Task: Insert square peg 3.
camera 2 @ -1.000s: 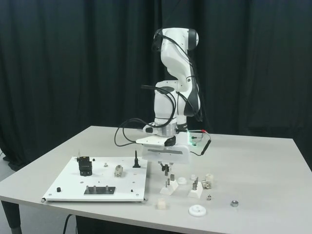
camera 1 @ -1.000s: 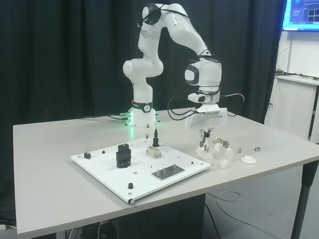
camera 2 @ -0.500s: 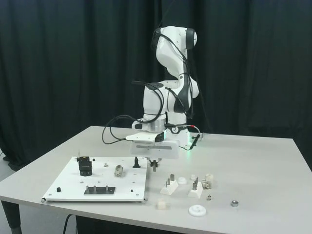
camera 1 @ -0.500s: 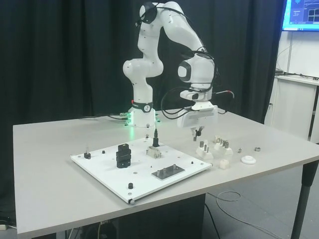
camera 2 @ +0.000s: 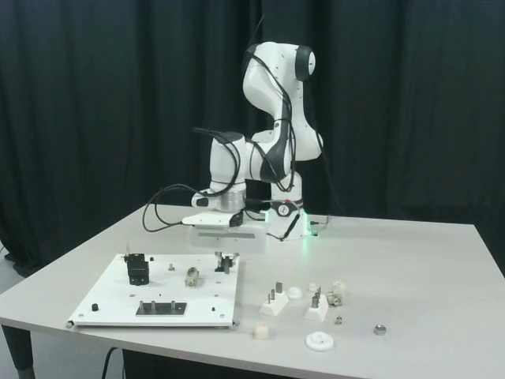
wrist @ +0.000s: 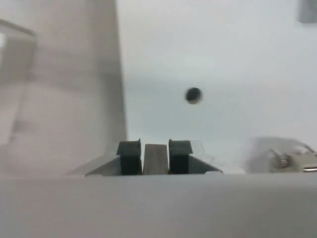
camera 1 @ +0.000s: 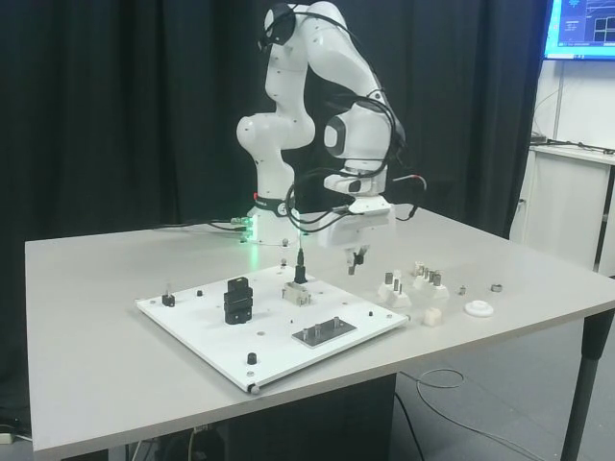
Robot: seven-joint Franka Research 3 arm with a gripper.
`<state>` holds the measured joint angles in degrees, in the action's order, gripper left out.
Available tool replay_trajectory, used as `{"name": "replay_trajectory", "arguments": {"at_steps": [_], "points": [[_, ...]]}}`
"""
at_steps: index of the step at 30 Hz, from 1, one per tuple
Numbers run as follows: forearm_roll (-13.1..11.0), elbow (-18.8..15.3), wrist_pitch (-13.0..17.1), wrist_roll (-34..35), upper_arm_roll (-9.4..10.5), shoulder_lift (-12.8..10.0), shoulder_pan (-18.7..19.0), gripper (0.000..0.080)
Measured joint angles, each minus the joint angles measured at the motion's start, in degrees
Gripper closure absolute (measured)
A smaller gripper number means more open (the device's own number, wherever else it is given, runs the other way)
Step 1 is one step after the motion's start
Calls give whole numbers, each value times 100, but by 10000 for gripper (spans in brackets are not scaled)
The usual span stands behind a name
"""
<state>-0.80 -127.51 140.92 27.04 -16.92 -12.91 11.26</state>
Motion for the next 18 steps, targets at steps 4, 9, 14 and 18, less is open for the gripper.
{"name": "replay_trajectory", "arguments": {"at_steps": [4,9,14,18], "points": [[0,-1,3,-211,-44,0,-71,687],[-1,-14,12,-496,-82,0,-147,687],[-8,-55,43,-848,-101,0,-217,687],[-15,-127,140,-1022,-109,0,-273,687]]}}
